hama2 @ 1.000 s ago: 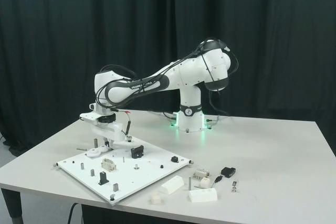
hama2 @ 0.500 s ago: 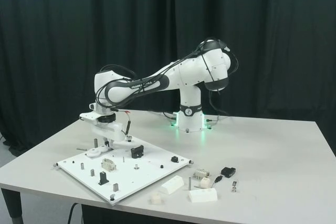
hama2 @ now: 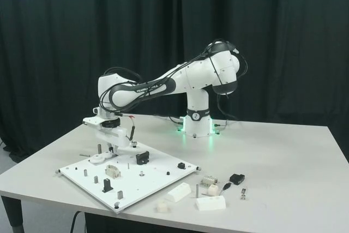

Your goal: Remove small gear.

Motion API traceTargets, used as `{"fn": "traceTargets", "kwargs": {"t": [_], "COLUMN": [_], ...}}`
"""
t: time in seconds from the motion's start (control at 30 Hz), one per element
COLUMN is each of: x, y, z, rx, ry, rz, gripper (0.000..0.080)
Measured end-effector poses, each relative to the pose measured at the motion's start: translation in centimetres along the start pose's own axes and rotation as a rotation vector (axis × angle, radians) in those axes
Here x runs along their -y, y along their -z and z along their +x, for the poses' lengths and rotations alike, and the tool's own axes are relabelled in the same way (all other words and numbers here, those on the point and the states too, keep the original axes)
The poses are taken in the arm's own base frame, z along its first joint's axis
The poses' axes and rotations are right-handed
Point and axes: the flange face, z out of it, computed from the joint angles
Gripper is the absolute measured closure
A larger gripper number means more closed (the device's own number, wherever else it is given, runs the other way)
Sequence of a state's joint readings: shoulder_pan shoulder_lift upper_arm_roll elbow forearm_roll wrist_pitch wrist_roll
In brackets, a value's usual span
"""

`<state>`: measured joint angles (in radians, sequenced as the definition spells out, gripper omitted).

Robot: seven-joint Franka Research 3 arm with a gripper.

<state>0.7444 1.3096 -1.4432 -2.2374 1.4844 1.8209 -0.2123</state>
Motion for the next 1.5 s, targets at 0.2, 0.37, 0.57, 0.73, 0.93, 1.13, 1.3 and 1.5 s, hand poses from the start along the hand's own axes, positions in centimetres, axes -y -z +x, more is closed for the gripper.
{"fn": "traceTargets", "kwargs": {"t": [0.2,0.37,0.57,0.73,0.93,1.13,1.3,1.5], "x": [0.01,-0.01,0.0,0.06,0.16,0.29,0.26,0.22], "y": [-0.01,0.0,0.02,0.06,0.09,0.09,0.06,0.06], "z": [0.0,0.0,0.0,-0.04,-0.12,-0.21,-0.2,-0.19], "rx": [-0.001,-0.002,-0.003,-0.006,-0.009,-0.013,-0.013,-0.015], "ry": [0.027,0.01,-0.06,-0.115,-0.129,0.017,0.068,0.012], "rz": [-0.001,-0.001,-0.003,-0.006,-0.011,-0.017,-0.017,-0.017], "gripper": [0.0663,0.0663,0.0663,0.0663,0.0663,0.0663,0.0663,0.0663]}}
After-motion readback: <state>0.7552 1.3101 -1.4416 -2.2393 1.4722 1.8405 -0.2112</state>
